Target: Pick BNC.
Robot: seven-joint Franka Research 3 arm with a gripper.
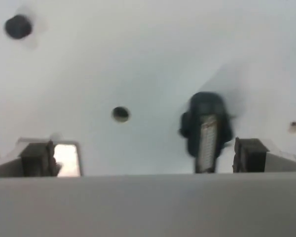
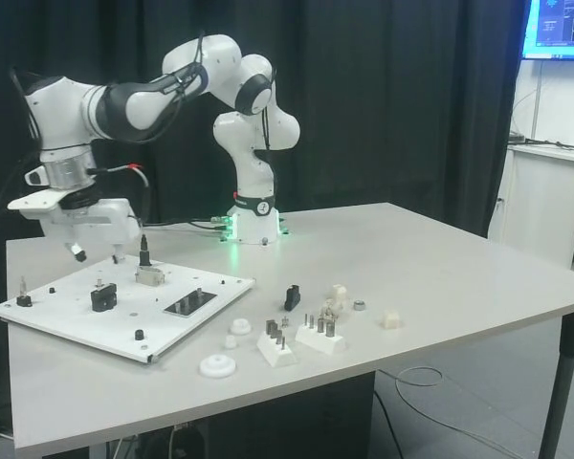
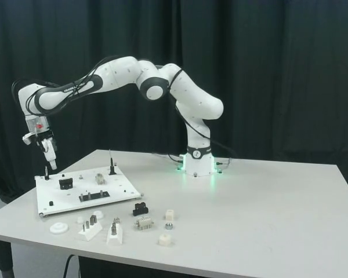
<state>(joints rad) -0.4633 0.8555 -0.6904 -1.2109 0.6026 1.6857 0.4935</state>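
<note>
White board [image 2: 105,316] holds what is probably the BNC [image 1: 205,129], a black plug, right below the hand [image 1: 148,158]. Its fingers are spread wide and empty. Go straight down and center first.

Grey table [image 2: 440,268] carries a white board [image 2: 67,320]. Just beside the board: white gears [image 2: 215,364], white fixture blocks [image 2: 277,351], black connector [image 2: 293,297].
</note>
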